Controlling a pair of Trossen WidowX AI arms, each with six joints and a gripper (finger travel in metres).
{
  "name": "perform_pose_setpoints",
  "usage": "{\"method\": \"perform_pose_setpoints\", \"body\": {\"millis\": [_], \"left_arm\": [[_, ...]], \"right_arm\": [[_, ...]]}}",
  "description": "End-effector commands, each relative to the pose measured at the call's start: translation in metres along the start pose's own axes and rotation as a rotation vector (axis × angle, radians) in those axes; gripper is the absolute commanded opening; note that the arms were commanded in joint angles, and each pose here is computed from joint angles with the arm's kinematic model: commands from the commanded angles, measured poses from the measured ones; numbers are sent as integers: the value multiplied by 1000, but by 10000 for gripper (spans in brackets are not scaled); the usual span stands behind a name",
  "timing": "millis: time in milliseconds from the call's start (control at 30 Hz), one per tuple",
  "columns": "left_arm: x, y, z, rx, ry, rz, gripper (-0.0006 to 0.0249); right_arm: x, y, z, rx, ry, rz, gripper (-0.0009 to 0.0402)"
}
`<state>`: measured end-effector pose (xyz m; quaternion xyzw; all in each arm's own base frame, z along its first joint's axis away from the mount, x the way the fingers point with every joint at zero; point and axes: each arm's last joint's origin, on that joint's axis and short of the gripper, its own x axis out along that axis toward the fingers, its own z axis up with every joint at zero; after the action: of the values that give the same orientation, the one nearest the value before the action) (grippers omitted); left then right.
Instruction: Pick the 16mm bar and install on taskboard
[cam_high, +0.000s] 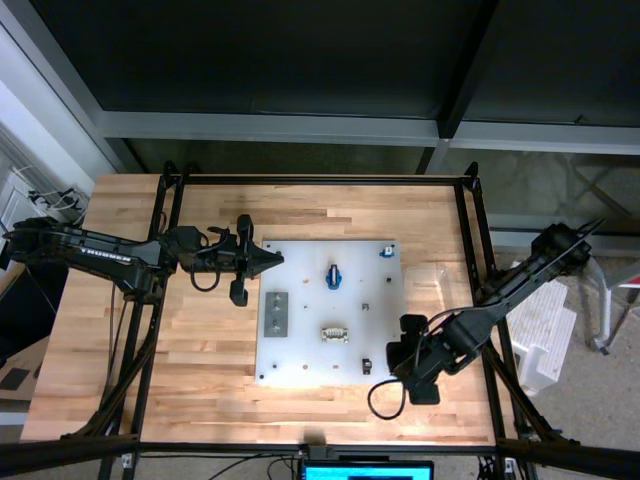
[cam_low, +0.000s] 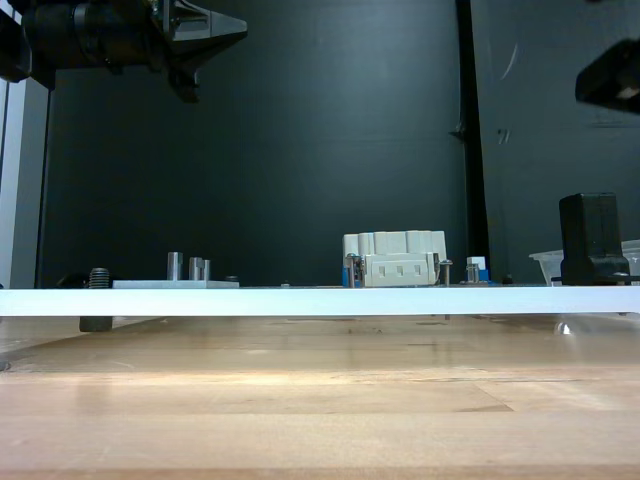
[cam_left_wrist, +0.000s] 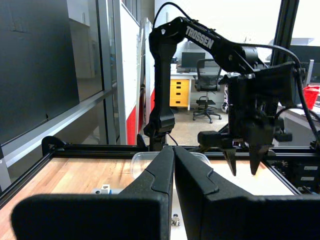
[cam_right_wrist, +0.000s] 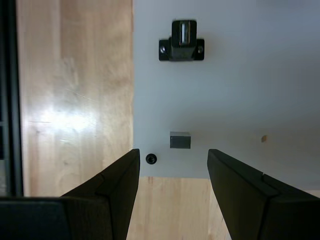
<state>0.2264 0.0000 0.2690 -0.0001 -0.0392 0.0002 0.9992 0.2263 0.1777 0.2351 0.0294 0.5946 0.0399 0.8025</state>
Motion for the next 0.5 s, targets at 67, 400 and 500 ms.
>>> {"method": "perform_pose_setpoints", "body": {"millis": [67, 400, 500], "left_arm": [[0, 0, 0, 0, 0, 0, 0], [0, 0, 0, 0, 0, 0, 0], [0, 0, 0, 0, 0, 0, 0]], "right_arm": [[-3, 0, 0, -3, -7, 6, 188], [-3, -2, -3, -5, 20, -14, 188], [-3, -3, -3, -5, 25, -18, 188]]}}
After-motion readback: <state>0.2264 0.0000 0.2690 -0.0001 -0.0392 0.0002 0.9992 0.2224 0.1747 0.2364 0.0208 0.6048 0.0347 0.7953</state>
